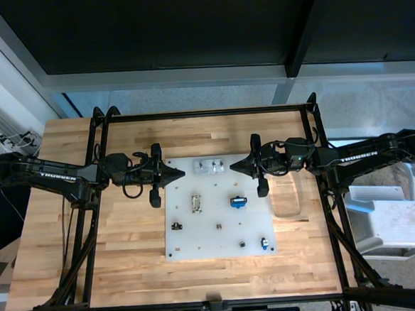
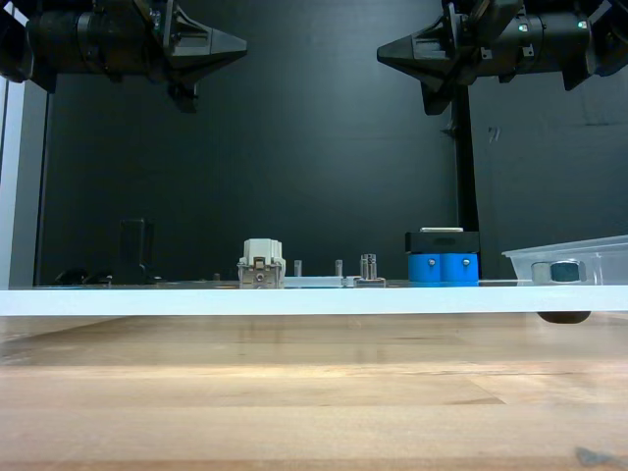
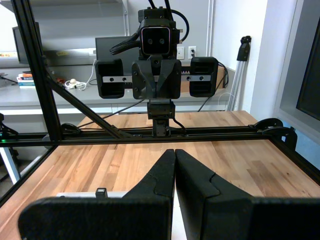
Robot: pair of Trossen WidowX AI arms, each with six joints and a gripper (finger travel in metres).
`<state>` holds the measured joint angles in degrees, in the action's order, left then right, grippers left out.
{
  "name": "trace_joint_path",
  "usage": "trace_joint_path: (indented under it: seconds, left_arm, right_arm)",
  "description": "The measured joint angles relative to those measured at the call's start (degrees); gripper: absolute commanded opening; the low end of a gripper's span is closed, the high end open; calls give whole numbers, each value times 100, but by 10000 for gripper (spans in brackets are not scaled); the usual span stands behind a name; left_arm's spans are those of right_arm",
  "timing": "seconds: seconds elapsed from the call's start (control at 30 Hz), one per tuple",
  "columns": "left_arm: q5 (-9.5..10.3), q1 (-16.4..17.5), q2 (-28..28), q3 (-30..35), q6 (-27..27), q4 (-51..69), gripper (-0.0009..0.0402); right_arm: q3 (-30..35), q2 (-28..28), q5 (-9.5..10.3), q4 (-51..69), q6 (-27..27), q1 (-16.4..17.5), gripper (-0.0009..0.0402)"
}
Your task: Unfasten the M12 fastener and place in the container
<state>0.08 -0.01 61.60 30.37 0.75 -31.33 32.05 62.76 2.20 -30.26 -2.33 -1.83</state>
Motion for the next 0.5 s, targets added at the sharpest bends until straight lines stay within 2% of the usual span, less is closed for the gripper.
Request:
trace_joint_path:
  seconds: [0.33,0.4,0.5]
  left_arm:
    - [0,0,0,0,0,0,0]
    - [0,0,-2,0,0,0,0]
    - [-2,0,-2,-2,0,0,0]
  right_arm:
    - [0,0,61,50,-22,-2,0]
    - [22,-2,68,116,-181,0,0]
    - [286,-2,83,857,-374,48,0]
